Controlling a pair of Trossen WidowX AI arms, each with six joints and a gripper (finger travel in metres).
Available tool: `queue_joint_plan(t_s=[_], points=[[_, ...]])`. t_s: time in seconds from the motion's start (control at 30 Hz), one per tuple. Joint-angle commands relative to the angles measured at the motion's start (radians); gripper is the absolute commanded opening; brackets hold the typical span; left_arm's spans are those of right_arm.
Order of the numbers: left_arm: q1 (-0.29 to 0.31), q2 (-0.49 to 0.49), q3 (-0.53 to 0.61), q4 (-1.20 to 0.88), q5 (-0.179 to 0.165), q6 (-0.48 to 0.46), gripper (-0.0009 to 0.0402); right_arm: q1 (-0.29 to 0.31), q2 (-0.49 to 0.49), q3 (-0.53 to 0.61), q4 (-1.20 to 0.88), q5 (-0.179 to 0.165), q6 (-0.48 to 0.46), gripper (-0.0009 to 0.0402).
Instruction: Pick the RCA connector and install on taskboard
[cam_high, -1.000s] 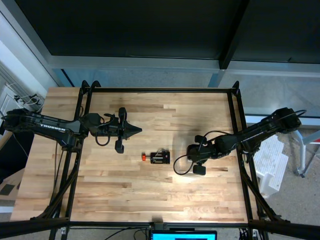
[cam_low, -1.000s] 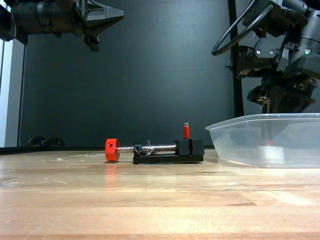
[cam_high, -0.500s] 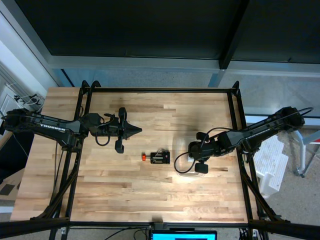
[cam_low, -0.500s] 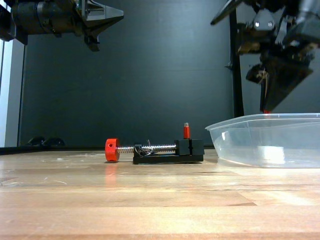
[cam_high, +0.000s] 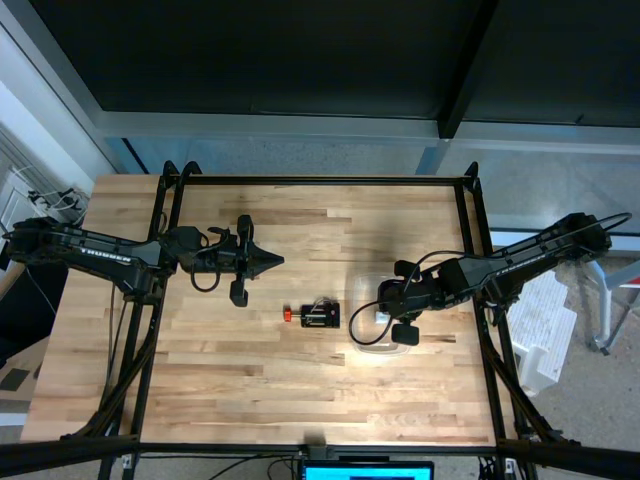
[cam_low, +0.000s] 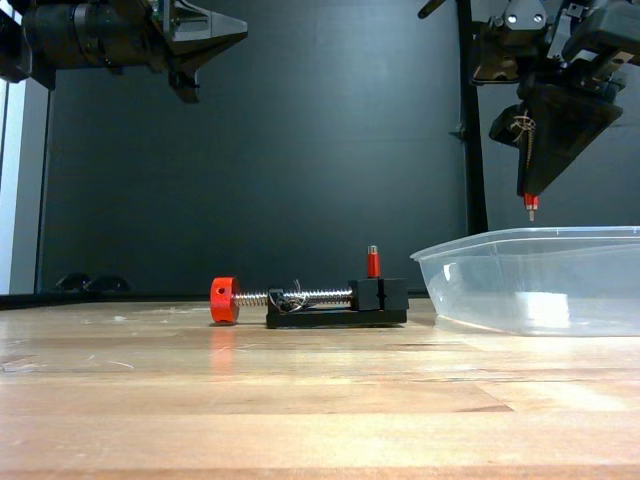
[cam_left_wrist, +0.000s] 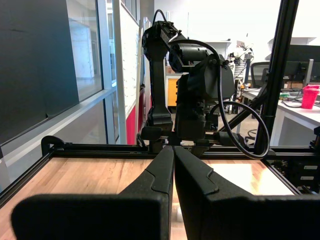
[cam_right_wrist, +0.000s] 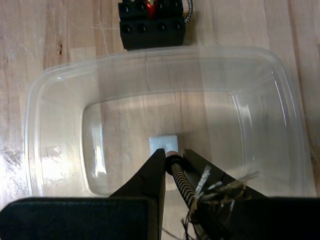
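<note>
Over the tray (cam_low: 470, 243) near the tabletop's right edge, your right gripper (cam_low: 529, 190) pinches the plug (cam_low: 531, 207), due next at the board (cam_low: 335, 312); your left gripper (cam_low: 240, 33) hangs closed toward the left edge.

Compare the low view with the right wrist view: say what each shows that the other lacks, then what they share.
Only the low view shows the left gripper parked high at the left, the taskboard's red knob, and the RCA connector hanging above the clear tray's rim. Only the right wrist view shows the connector's striped body clamped between the right gripper's jaws, its tip lined up with the small white square piece on the tray floor. Both show the right gripper, connector, tray and the taskboard's black block.
</note>
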Motion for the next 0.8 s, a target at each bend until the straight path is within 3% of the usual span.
queue_joint_plan(t_s=[0.03,0.8], points=[[0.0,0.0,0.0,0.0,0.0,0.0,0.0,-0.002,0.034,0.03,0.005,0.0,-0.011,0.0],[0.0,0.0,0.0,0.0,0.0,0.0,0.0,-0.045,0.305,0.299,0.006,0.0,-0.073,0.0]])
